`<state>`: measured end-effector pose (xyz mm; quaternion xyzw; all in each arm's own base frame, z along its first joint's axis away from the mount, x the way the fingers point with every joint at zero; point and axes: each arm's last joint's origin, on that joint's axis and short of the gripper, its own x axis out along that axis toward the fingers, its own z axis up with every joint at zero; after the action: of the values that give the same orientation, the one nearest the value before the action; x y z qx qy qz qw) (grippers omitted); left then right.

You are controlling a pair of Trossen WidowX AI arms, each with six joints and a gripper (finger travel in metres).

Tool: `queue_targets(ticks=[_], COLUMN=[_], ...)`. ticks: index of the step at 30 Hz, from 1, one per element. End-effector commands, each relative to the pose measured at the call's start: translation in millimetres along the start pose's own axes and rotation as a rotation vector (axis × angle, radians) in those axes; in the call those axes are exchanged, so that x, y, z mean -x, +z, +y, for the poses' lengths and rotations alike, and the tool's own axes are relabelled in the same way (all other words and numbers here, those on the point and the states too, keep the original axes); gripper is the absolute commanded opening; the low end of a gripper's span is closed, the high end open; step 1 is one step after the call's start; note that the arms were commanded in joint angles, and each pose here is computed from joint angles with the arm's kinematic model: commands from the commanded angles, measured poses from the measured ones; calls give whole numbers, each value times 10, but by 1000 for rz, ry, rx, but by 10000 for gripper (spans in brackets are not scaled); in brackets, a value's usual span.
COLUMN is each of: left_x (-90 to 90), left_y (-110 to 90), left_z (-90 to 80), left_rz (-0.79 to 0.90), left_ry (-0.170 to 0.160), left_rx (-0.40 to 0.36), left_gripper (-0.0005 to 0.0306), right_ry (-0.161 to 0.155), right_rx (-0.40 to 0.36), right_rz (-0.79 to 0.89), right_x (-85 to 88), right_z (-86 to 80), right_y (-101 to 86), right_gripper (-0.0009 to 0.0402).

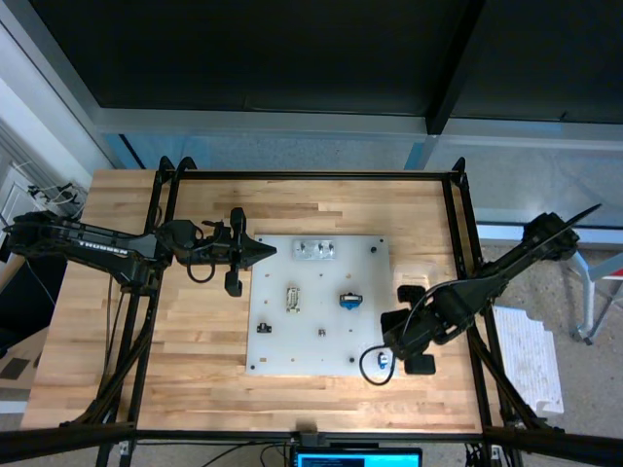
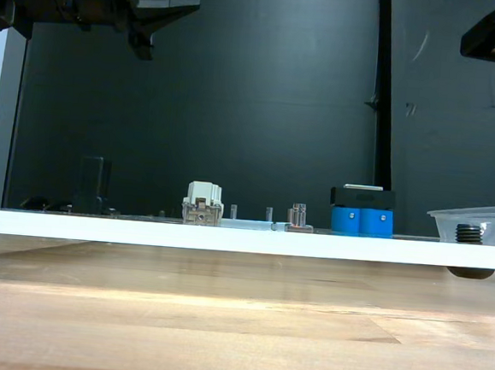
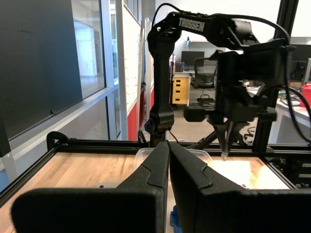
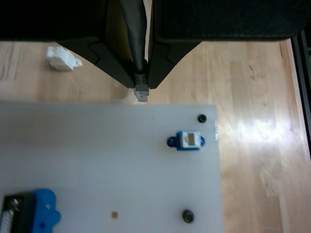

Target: Pick the RJ45 connector and install on taskboard

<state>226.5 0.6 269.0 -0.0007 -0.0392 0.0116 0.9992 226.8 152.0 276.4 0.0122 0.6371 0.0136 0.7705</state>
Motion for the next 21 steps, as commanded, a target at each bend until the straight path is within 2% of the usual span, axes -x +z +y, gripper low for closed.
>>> queue_targets(ticks=[1, 11, 21], left_x=[0, -1, 0], left_y=[0, -1, 0], left_z=[0, 0, 1], left_rz=[0, 0, 0], left_ry=[0, 0, 0], left_rx=[0, 0, 0], left_gripper=[0, 0, 0], right_ry=[-6, -12, -13], right_rx=[10, 20, 19], right_rz=[-6, 8, 20], right_x=[-35, -166, -310], right_z=[91, 256, 365], right_y=[56, 207, 229], right_gripper=[0, 0, 0])
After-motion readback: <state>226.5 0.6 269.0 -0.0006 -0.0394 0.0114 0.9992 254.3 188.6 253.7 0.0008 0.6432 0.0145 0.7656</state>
